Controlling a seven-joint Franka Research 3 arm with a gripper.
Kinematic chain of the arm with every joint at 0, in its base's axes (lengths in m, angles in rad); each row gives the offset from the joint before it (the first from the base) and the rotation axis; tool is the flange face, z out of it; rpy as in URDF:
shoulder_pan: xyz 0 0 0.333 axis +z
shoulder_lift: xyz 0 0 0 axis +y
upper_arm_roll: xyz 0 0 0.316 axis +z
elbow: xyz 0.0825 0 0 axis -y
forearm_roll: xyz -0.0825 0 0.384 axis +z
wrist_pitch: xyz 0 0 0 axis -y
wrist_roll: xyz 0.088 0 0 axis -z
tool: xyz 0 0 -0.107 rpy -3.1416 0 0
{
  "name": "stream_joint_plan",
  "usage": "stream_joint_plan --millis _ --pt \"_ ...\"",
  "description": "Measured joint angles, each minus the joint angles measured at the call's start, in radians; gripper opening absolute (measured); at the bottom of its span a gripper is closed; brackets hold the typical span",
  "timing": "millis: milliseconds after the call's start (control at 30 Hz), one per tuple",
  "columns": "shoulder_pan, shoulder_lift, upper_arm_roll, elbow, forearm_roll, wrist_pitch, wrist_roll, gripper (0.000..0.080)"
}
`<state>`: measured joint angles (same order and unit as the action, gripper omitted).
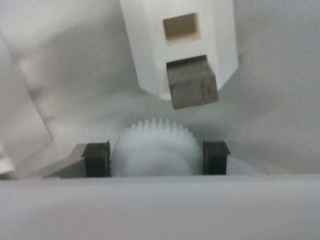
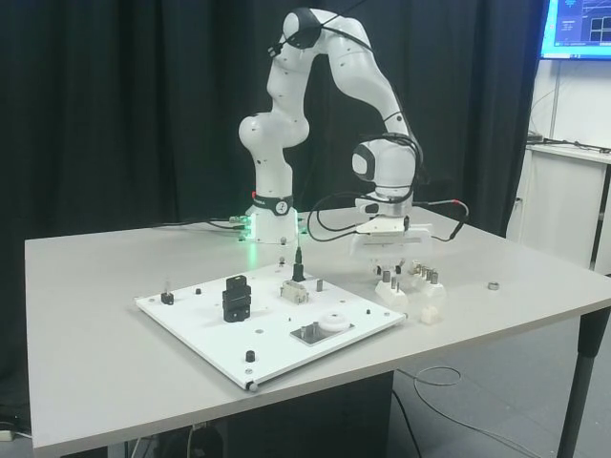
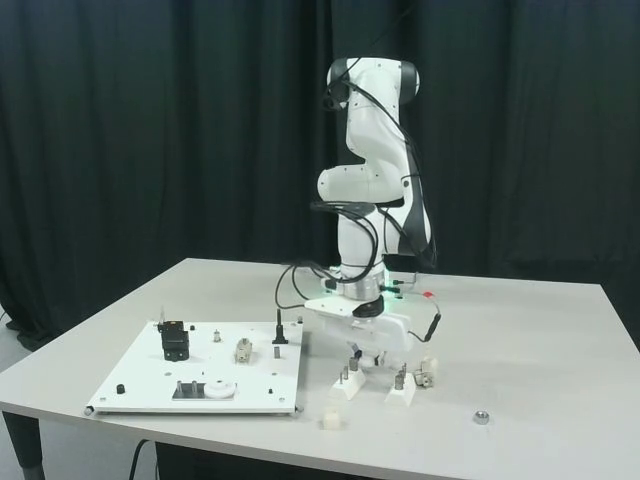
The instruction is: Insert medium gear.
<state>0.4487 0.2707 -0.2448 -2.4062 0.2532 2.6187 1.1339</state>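
A white toothed medium gear (image 1: 157,145) sits between my two black fingertips (image 1: 98,160), which press on its opposite sides. My gripper (image 1: 156,159) is shut on it. Just beyond the gear stands a white holder block (image 1: 150,50) with a square hole and a grey peg (image 1: 192,82). In the room views my gripper (image 2: 391,265) (image 3: 366,352) hangs low over the white holder blocks (image 2: 431,303) (image 3: 402,390), to the side of the white assembly board (image 2: 210,334) (image 3: 130,395). The gear itself is hidden in the room views.
The board carries a black fixture (image 2: 236,298) (image 3: 175,341), several small pegs and another white gear (image 2: 333,322) (image 3: 218,390) beside a grey plate. A small nut (image 2: 494,284) (image 3: 481,417) lies on the grey table past the holders. Cables hang from my wrist.
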Motion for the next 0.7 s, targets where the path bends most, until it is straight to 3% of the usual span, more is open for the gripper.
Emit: stream_joint_plan --millis 700 --pt "0.0 -0.02 -0.012 0.009 -0.054 -0.041 -0.123 0.0396"
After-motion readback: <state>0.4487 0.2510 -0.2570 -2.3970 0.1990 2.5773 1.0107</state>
